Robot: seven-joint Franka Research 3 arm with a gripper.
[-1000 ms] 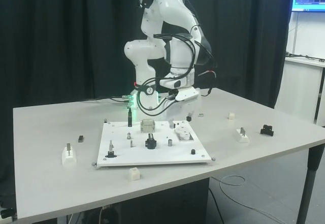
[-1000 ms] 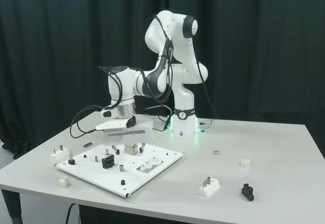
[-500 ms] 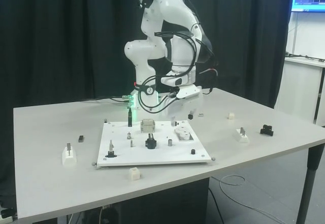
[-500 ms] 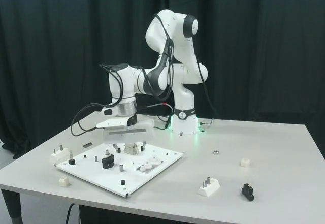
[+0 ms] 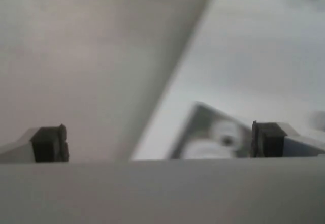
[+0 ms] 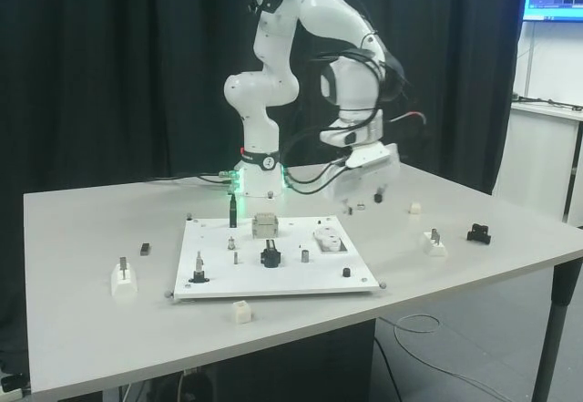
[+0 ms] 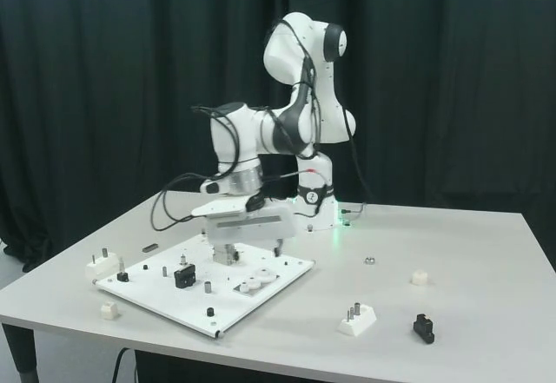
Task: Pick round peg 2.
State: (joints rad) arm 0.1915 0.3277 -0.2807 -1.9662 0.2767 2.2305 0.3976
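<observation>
Round peg 2 cannot be singled out with certainty among the small upright metal pegs; the likeliest candidates, as a judgement, are the pegs standing in the small white block (image 7: 357, 321) on the near right of the grey table (image 6: 82, 229), well apart from the arm. Nothing is picked yet: the white arm's two-fingered gripper (image 6: 363, 194) hangs in the air above the right edge of the white square assembly board (image 6: 273, 261), and the wrist view shows its black fingertip pads (image 5: 49, 144) spread wide with nothing between them, only the board's edge and a white round fitting below. What remains, by this reading, is the whole approach, descent, closing and lift. No brand, label or legible writing appears on any object.
</observation>
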